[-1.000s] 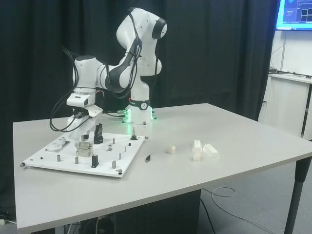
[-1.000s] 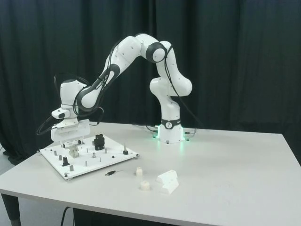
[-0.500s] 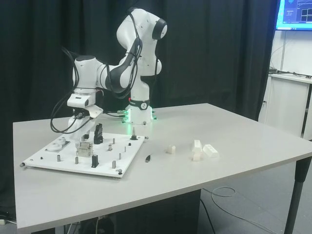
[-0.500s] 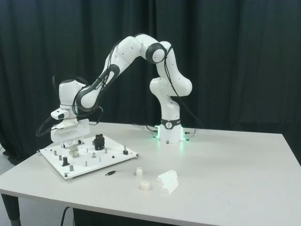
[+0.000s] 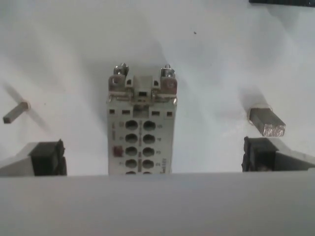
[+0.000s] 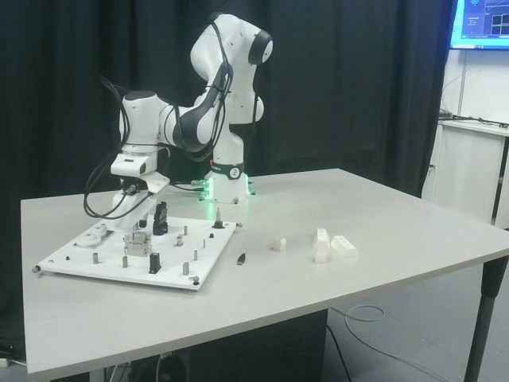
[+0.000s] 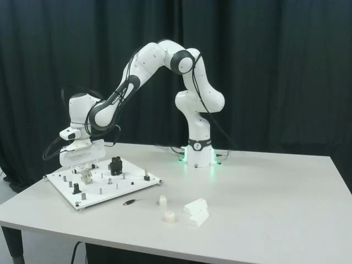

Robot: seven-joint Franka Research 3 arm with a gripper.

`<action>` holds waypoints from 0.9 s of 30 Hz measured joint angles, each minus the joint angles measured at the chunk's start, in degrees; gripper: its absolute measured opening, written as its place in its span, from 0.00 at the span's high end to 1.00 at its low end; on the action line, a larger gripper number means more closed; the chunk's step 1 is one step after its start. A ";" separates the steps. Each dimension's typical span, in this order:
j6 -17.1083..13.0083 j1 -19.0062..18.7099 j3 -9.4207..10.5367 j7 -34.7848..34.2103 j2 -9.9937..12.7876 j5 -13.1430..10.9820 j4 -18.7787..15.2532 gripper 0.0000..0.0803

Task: Remove waterproof.

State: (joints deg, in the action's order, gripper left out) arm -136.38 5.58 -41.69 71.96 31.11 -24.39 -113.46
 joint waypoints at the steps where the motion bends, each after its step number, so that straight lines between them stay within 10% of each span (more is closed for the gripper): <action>1: 0.00 0.03 0.02 0.00 0.00 -0.02 0.00 0.00; 27: -0.31 0.41 0.63 -0.04 1.79 -3.28 0.13 0.00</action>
State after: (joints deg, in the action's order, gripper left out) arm -136.69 5.98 -41.06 71.91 32.90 -27.67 -113.33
